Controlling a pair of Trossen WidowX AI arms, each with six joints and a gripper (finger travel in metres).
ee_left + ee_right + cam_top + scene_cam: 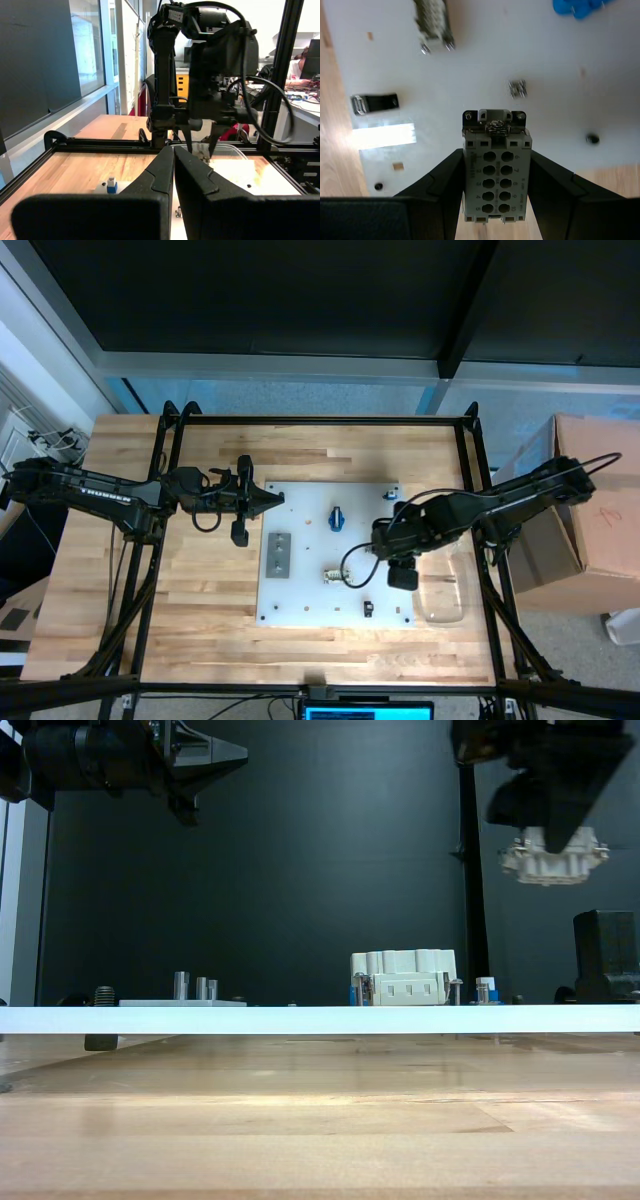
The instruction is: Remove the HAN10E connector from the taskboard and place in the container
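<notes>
The right gripper (pixel 402 572) hangs above the board's (pixel 300 605) right edge, its fingers (pixel 440 185) clamped on the connector (pixel 495 167). The connector is clear of its seat. The low view shows it lifted well above the board, roughly level, with open air beneath it. The right wrist view looks onto its pin face. The fingers press on its two long sides, so its long axis runs along them. The socket (pixel 403 978) it came from sits on the board toward the near edge, with nothing on it.

The container (pixel 445 612) stands on the worktop (pixel 200 590) just beside the board's right edge, toward the near right corner. From the right gripper it lies a little outward, toward the worktop's right edge and slightly toward the near edge. In the high view the gripper sits at the container's board-side rim, not over its middle. The right arm is by far the nearer one. The coming move looks like a short carry outward over the opening, then a descent and a release.

The left gripper (pixel 272 498) hovers over the board's far left corner. Its fingers are closed together on nothing, and it is well apart from both connector and container.
</notes>
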